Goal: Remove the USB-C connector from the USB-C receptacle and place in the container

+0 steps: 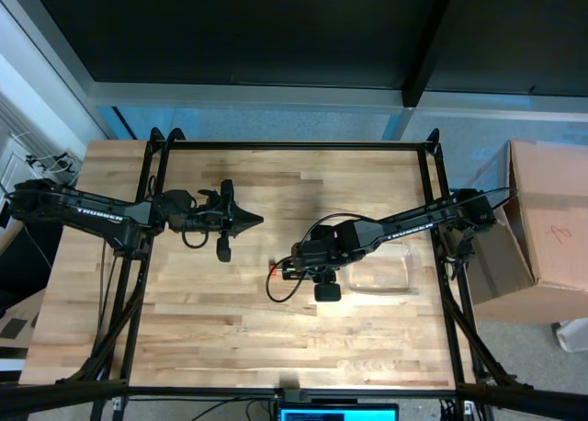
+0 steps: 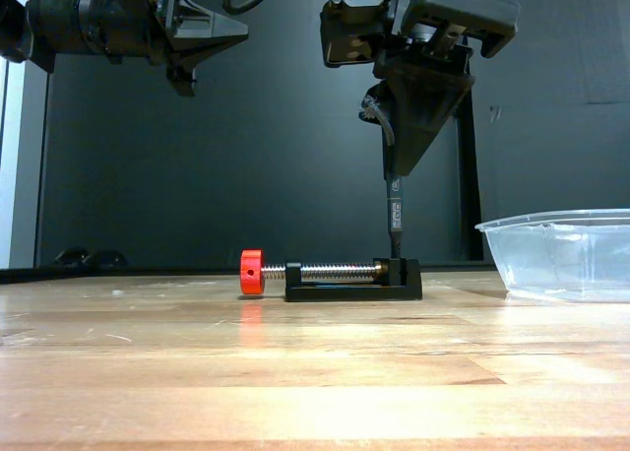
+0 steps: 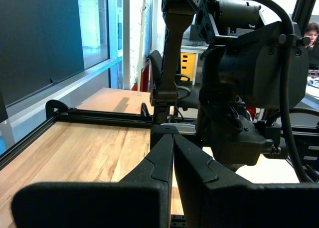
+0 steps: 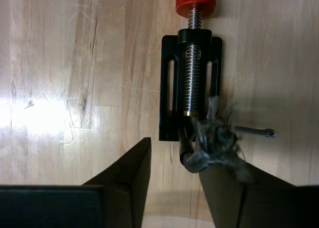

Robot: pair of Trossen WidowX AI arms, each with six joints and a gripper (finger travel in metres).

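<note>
While the slim black USB-C connector (image 2: 395, 218) stands upright, foot seated in a small black red-knobbed screw vise (image 2: 345, 292), right gripper (image 2: 397, 171) hangs directly above, jaws apart astride its frayed top, likely ready to pinch. Clear plastic container (image 2: 566, 255) waits beside. Left gripper (image 3: 172, 138), jaws together, sits well apart.

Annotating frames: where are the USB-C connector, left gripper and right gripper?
USB-C connector (image 2: 396, 215), low view, mid-body; upright in receptacle (image 2: 399, 270).
left gripper (image 1: 257, 221), high view, shut fingertips; raised, at left.
right gripper (image 4: 173, 151), right wrist view, between open fingertips; above connector.
</note>
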